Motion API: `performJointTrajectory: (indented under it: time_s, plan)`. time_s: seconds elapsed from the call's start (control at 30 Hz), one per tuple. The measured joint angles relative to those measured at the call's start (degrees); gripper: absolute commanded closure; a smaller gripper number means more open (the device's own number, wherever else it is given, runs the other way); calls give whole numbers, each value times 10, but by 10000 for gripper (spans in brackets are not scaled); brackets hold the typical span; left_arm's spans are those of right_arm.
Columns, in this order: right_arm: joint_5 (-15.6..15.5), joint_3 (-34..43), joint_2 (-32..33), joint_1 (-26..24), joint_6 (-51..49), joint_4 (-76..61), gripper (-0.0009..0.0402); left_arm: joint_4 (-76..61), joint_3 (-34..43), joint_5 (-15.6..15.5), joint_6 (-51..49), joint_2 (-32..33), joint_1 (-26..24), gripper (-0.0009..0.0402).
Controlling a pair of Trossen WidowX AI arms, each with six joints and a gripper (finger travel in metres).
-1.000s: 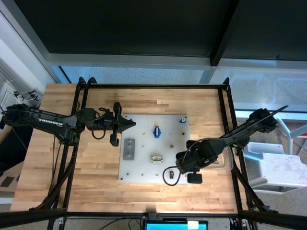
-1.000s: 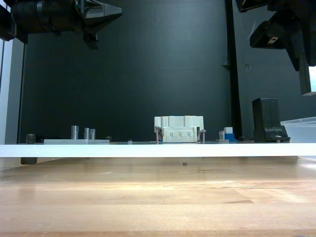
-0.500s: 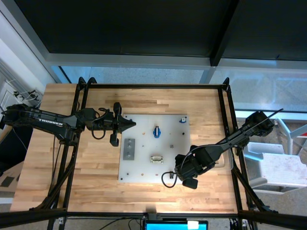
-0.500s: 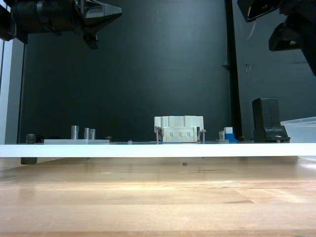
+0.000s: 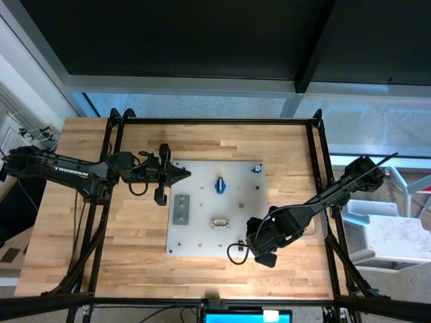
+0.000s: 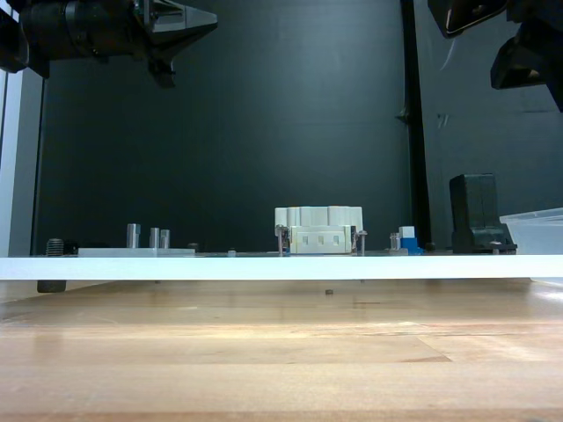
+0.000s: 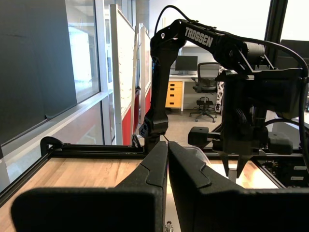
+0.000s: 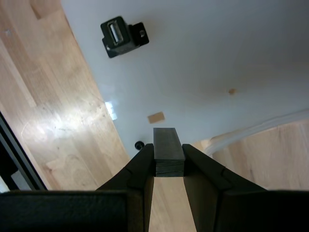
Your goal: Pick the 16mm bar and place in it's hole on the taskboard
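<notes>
Your right gripper (image 8: 169, 151) hangs over the near right corner of the taskboard (image 5: 202, 222). Its fingers are clamped on what looks like the 16mm bar (image 8: 169, 163), seen end-on, held above the board and clear of its hole. Your left gripper (image 7: 166, 147) sits high above the board's left edge, fingers pressed together on nothing.

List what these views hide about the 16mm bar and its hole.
- 16mm bar: right wrist view shows only its end, clamped in the right gripper above the taskboard's near right corner; fingers hide its length.
- High view: right arm covers the bar; its hole is too small to tell.
- Low view: top edge cuts off the right gripper.
- Left gripper, shut over the board's left edge: its view misses the holes.
</notes>
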Motion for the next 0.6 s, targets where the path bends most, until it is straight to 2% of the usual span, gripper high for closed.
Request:
performJointTrajectory:
  time_s: [0.6]
  plan:
    - [6,-19,2,2,-32,27,393,0,0,0,0,0,0,393]
